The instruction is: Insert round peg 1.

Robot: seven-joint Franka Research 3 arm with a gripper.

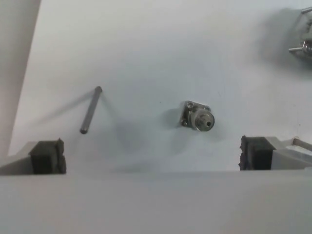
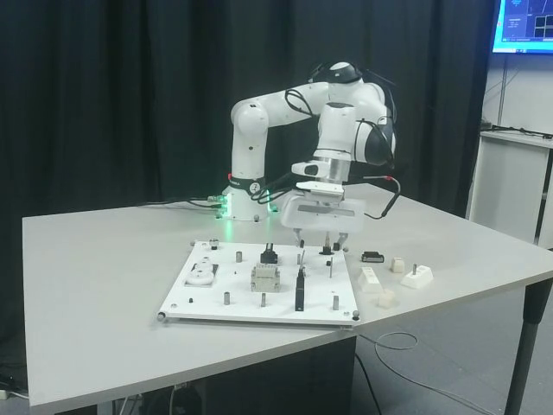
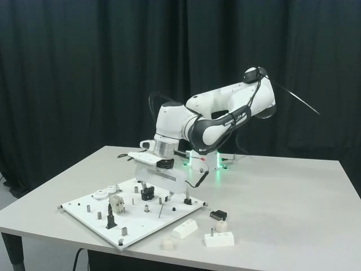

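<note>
Grey metal round peg [image 1: 90, 110] is leaning upright on the white board [image 1: 161, 58] beside the small threaded connector [image 1: 197, 117], while the jaws are hovering released above, likely lining up to grasp it.

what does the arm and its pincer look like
The white, rounded, jointed robot arm has black bands at its joints and a black cable looping along its upper links. Green lights glow at its base. The pincer has a wide white body and two white fingers tipped with dark grey ridged pads.
</note>
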